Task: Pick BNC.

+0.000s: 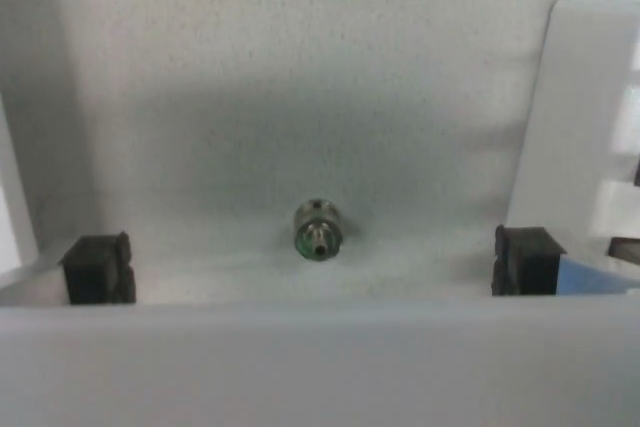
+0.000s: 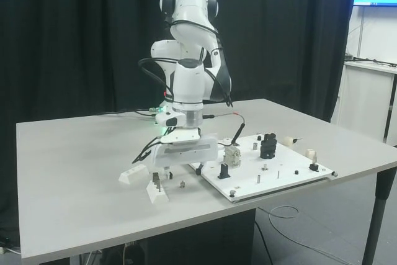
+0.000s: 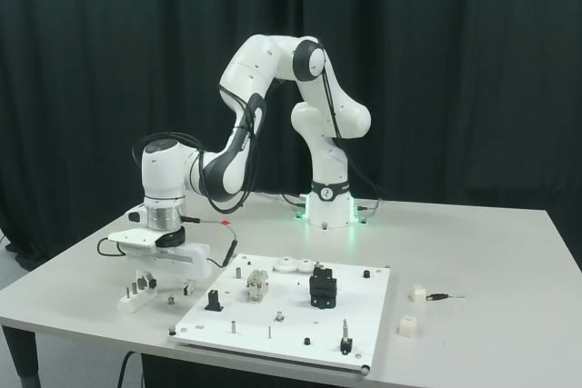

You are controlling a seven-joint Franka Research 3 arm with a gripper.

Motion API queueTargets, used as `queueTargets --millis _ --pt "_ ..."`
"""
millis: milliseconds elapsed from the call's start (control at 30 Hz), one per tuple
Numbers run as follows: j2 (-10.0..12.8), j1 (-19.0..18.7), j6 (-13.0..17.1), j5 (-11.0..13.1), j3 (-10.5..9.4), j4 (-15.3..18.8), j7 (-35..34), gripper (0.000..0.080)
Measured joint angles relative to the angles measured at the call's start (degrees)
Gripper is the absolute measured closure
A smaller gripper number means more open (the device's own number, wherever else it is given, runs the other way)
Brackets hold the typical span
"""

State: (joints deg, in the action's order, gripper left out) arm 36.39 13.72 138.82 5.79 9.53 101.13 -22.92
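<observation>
Wrist view: BNC [image 1: 318, 229] upright on grey desk [image 1: 300, 67], centred between spread black fingertips [image 1: 98, 269], untouched; claw [image 1: 310, 265] open, empty.

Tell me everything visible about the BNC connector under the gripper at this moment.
The BNC connector is a small cylindrical part that looks like grey metal, with a green band near its end and a thin centre pin. In the wrist view it stands upright on the grey table, seen end-on, alone and apart from the white board beside it. It sits roughly midway between the two black fingertips of the gripper, which are spread wide and do not touch it. Nothing else touches it.
</observation>
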Motion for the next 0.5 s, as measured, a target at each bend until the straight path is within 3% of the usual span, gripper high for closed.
queueTargets --millis 500 --pt "1.22 0.00 0.00 0.30 0.00 -0.06 0.03 0.0003"
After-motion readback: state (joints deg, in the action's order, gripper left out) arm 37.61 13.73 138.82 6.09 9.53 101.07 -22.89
